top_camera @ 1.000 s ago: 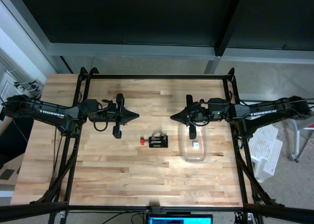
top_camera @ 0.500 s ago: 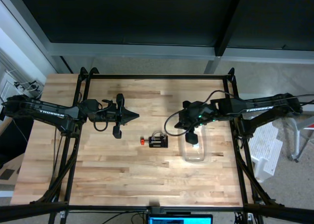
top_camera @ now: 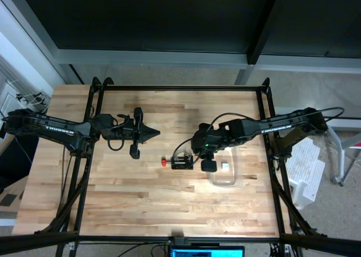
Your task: Remove the RCA connector from the receptacle and place in the container
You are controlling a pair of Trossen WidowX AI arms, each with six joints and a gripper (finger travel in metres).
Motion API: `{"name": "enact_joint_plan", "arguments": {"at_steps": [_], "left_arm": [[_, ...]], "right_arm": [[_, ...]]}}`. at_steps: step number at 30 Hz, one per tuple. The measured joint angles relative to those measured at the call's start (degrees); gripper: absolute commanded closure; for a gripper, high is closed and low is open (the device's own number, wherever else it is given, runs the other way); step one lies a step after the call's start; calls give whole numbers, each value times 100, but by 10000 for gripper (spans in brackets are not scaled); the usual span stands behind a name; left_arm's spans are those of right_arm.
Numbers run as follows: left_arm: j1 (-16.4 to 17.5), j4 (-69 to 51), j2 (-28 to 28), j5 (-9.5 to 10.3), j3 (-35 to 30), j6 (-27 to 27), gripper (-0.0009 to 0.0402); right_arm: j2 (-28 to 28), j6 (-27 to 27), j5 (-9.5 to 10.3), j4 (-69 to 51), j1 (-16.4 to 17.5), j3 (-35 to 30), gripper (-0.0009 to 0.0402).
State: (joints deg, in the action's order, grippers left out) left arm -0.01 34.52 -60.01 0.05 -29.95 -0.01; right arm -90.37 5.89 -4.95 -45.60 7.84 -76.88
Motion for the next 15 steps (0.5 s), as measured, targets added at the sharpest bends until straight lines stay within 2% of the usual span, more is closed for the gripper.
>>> {"name": "enact_joint_plan", "arguments": {"at_steps": [3, 9, 15], "left_arm": [[0, 2, 0, 0, 0, 0, 393], [0, 2, 0, -2, 2, -2, 393], [0, 2, 0, 0, 2, 0, 393]], "right_arm": [[-291, 22, -151, -299, 37, -337, 238], [-807, 92, -151, -629, 76, -883, 189], [-1174, 116, -149, -643, 116, -992, 170]]}}
